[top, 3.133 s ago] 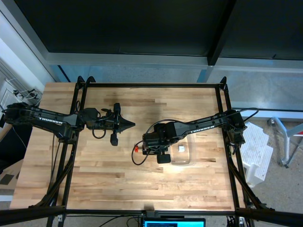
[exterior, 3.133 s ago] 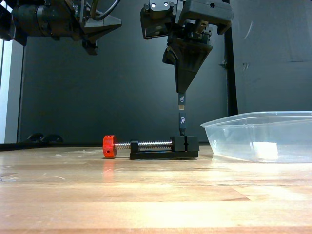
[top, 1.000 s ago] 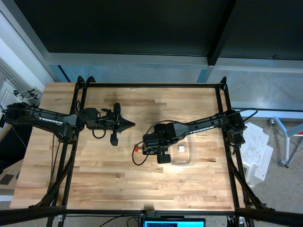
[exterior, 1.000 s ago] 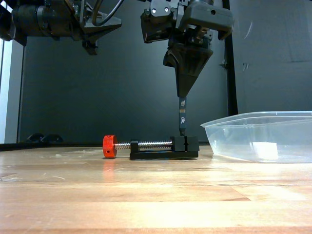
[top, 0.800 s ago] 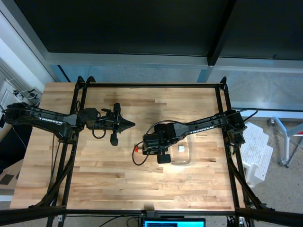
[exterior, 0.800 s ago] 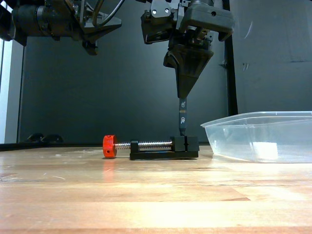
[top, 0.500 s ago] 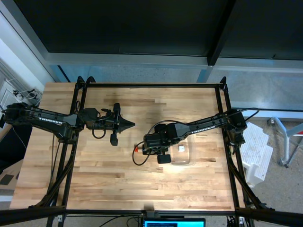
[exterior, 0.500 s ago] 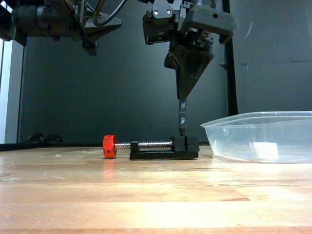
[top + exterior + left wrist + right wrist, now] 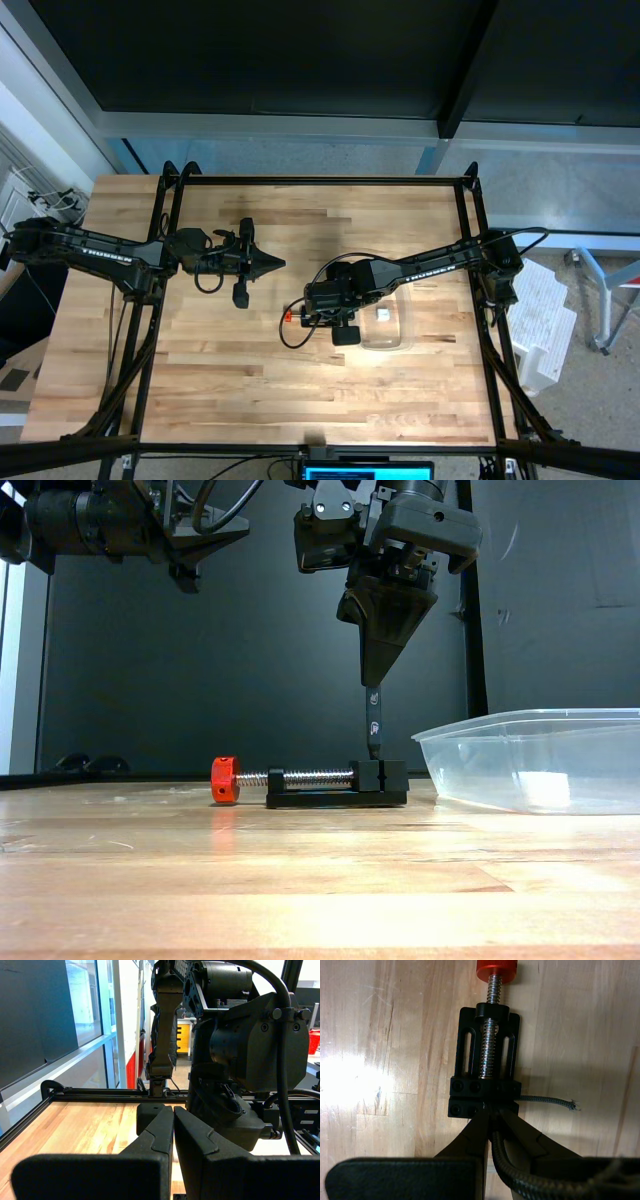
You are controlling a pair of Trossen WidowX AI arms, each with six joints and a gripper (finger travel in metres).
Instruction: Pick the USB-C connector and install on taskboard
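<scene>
Worktop [image 9: 200, 360] carries clear tray [image 9: 520, 765] on R side. L gripper [image 9: 173, 1110] hangs high over L half, jaws closed, nothing btwn them. R gripper [image 9: 372, 678] points down over taskboard [image 9: 335, 785], jaws gripping USB-C connector [image 9: 373, 725]: upright, lower tip at board's black block, just L of tray.

On the bench [image 9: 200, 380]: taskboard [image 9: 335, 785] near the middle, tray [image 9: 520, 765] just right of it. Directly above the taskboard's tray-side end, right gripper [image 9: 372, 683], with USB-C connector [image 9: 373, 725] upright beneath it, lower end at the taskboard's top. Well left and raised, left gripper [image 9: 272, 263], pointing rightward.
</scene>
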